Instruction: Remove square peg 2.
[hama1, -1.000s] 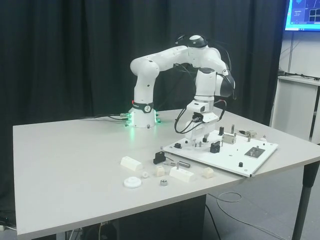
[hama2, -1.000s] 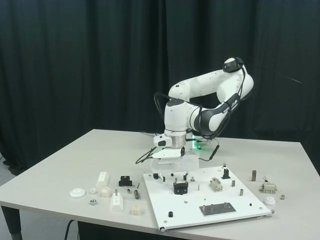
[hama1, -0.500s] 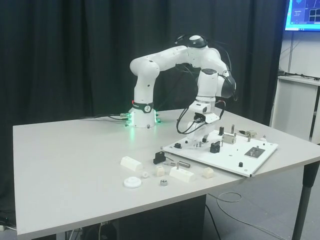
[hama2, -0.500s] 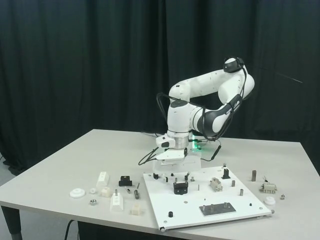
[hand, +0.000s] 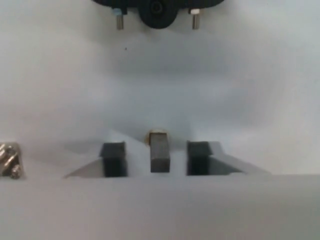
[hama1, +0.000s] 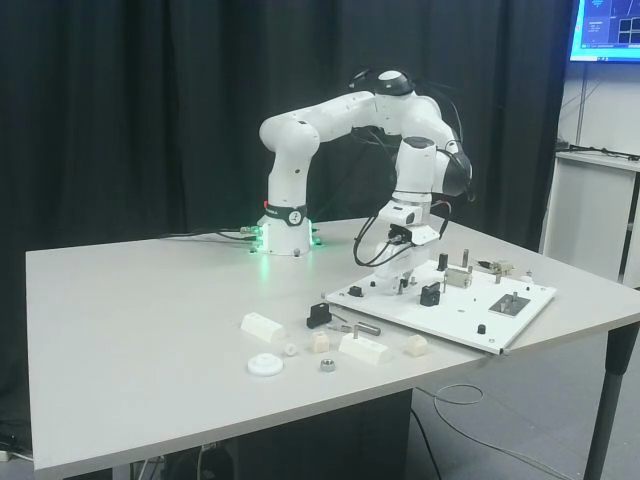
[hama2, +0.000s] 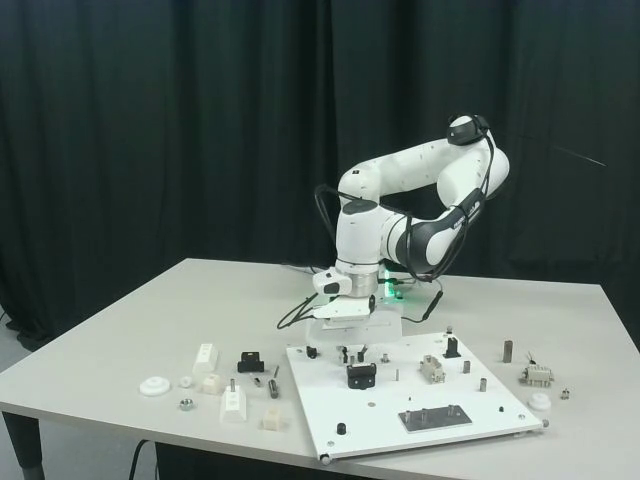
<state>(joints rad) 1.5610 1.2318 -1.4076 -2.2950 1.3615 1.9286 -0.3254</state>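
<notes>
Seeing the claw (hand: 159, 157) spread apart around square peg 2 (hand: 159, 155), I'd centre, clamp, then lift straight up.

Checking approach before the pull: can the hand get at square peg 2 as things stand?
Probably yes. In the wrist view the hand straddles the square peg, one finger on each side with gaps, and nothing lies between them.

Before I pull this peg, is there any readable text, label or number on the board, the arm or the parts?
None can be read.
Screen at the room's edge, first room view: shows marks, too small to read.
Arm base: a small mark, too blurred to read.
White board and the peg between the gripper fingers: no markings visible.
</notes>
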